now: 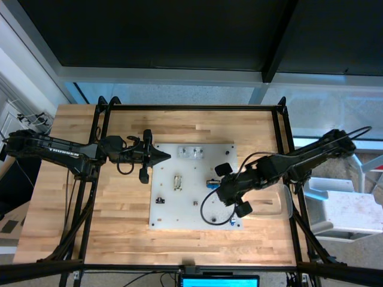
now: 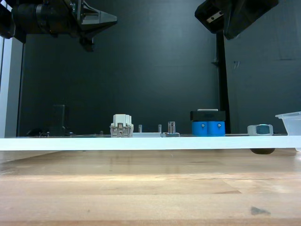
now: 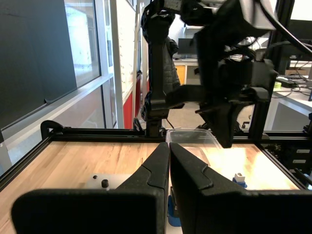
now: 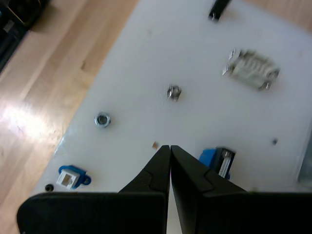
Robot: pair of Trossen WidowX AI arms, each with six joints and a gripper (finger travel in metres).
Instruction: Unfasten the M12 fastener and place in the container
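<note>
The M12 fastener [image 4: 102,119] is a small silver nut on its stud near the white board's [image 1: 179,209] near right edge. It is also seen from above [image 1: 213,219] and at table height [image 2: 260,129]. The container [image 1: 272,203] is a clear tub just off the board's right side, with nothing visible in it. My right gripper [image 4: 169,147] hangs shut high above the board [image 1: 221,192], between the nut and a blue-and-black part, holding nothing. My left gripper [image 1: 166,156] is shut and hovers over the board's far left edge, also seen in its wrist view [image 3: 169,145].
On the board stand a white connector [image 1: 178,182], a silver post [image 1: 196,204], a blue-and-black part [image 1: 210,183] and a small blue-and-white piece [image 1: 233,222]. A black cable loops from the right arm over the board's near right. A black frame rims the wooden table.
</note>
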